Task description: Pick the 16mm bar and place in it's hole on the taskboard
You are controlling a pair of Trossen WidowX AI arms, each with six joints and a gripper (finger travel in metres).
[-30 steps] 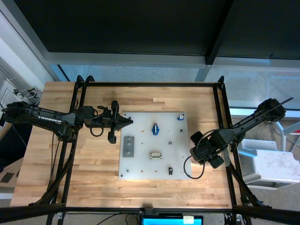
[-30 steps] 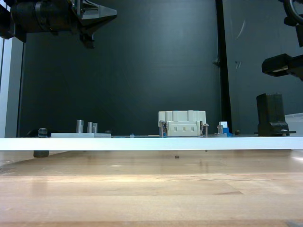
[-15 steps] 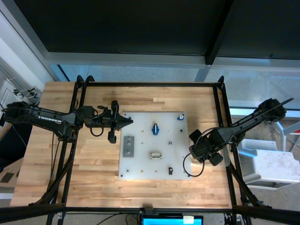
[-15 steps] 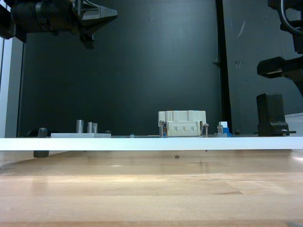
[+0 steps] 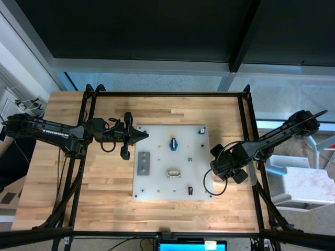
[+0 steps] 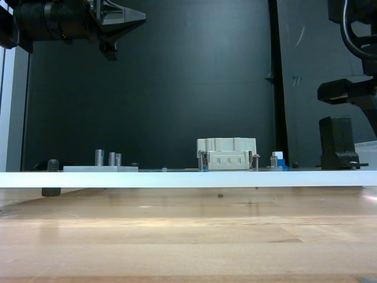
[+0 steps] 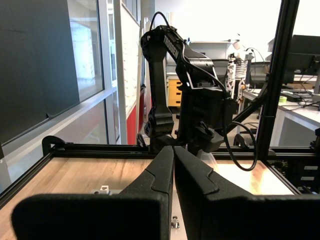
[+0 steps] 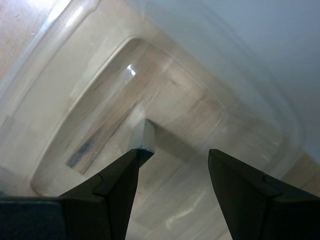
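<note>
A short metal bar (image 8: 142, 134), which I take for the 16mm bar, lies free on the floor of a clear plastic tray (image 8: 60, 100). My right gripper (image 8: 173, 152) hangs open just above it, and the bar's end sits close by one fingertip (image 8: 134, 156). From above, the right gripper (image 5: 215, 168) is at the right edge of the white taskboard (image 5: 157, 183). My left gripper (image 5: 142, 135) hovers high over the board's back left corner, shut with nothing in it (image 7: 173, 148).
A grey block (image 5: 143, 163) with upright pegs (image 6: 99, 157) sits at the board's left. A beige connector (image 5: 174, 173), a blue part (image 5: 174, 143) and a black block (image 6: 339, 141) also stand on the board. A black frame surrounds the table.
The right arm has shifted slightly left toward the board's right edge. The left arm has not moved.
</note>
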